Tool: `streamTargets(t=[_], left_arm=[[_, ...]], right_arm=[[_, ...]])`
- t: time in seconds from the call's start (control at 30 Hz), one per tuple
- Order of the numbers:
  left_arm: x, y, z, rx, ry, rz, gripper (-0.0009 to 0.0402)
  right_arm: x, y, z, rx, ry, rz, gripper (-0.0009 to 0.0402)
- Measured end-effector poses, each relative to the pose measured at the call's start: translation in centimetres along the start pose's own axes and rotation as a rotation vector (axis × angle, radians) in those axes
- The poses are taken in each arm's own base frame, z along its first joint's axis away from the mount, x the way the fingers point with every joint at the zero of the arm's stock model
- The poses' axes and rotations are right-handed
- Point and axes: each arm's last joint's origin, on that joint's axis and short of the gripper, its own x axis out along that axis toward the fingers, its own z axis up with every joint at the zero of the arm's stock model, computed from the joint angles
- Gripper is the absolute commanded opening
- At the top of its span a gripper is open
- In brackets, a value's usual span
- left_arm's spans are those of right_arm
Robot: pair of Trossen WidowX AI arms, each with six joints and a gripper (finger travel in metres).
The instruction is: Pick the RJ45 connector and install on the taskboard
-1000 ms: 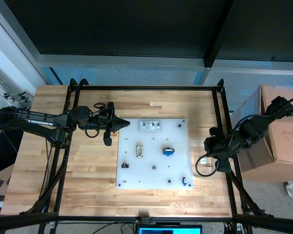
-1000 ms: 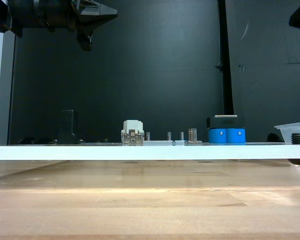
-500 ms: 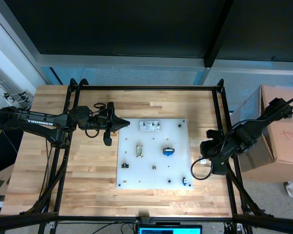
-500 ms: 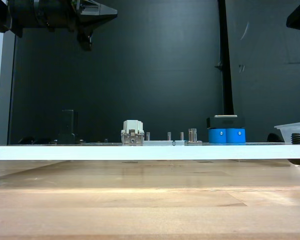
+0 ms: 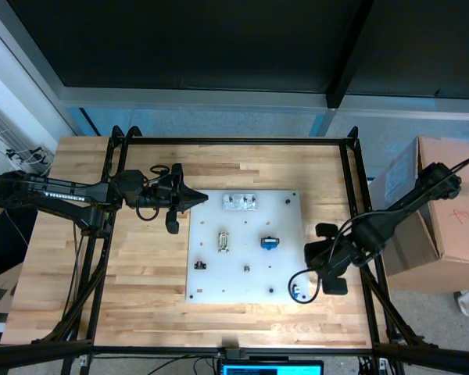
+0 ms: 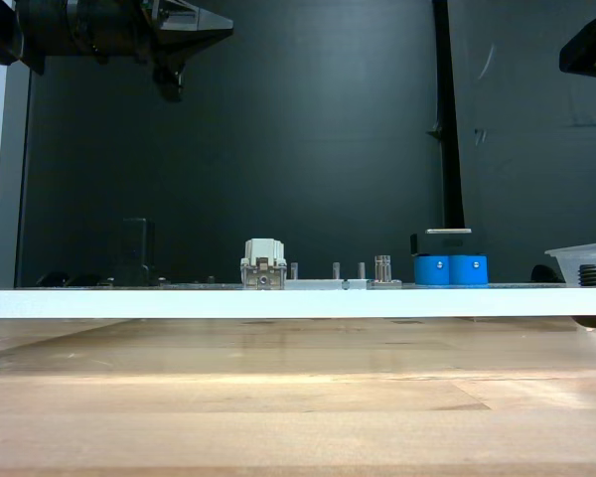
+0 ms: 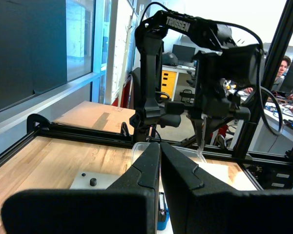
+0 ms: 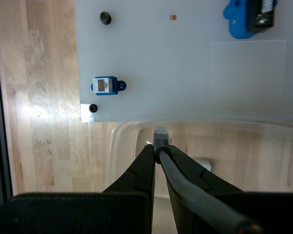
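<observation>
While left gripper [image 5: 192,200] hangs over taskboard's [image 5: 246,234] left edge, fingers [image 7: 141,170] together & empty, prob. parked clear, right gripper [image 8: 156,148] by board's lower-right corner has fingers [image 8: 144,165] clamped on RJ45 connector [image 8: 159,131], nose-forward above clear tray [image 8: 118,131], blue port [image 8: 103,85] ahead, likely for alignment. Vs 1.0 s ago: right arm swung leftward to board; left unmoved.

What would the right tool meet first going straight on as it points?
Probably the clear tray; depth is unclear. The right tool holds the RJ45 connector above it; the left tool hovers by the taskboard.
</observation>
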Motion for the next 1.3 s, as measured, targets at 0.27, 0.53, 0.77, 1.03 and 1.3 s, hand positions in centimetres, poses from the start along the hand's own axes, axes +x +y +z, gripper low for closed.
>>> streamTargets(t=[0.27,0.53,0.77,1.03,1.3], left_arm=[[0.0,0.0,0.0,0.000,0.000,0.000,0.0000],[0.0,0.0,0.0,0.000,0.000,0.000,0.0000],[0.0,0.0,0.0,0.000,0.000,0.000,0.0000],[0.0,0.0,0.0,0.000,0.000,0.000,0.0000],[0.0,0.0,0.0,0.000,0.000,0.000,0.0000]], right_arm=[[2.2,2.0,0.8,-0.008,0.005,0.011,0.0000],[3.7,3.8,0.9,-0.002,0.017,0.015,0.0000],[3.7,5.2,2.5,-0.022,0.008,0.020,0.0000],[3.0,5.7,3.2,0.004,0.000,0.017,0.0000],[3.0,5.7,3.0,0.014,0.010,0.009,0.0000]])
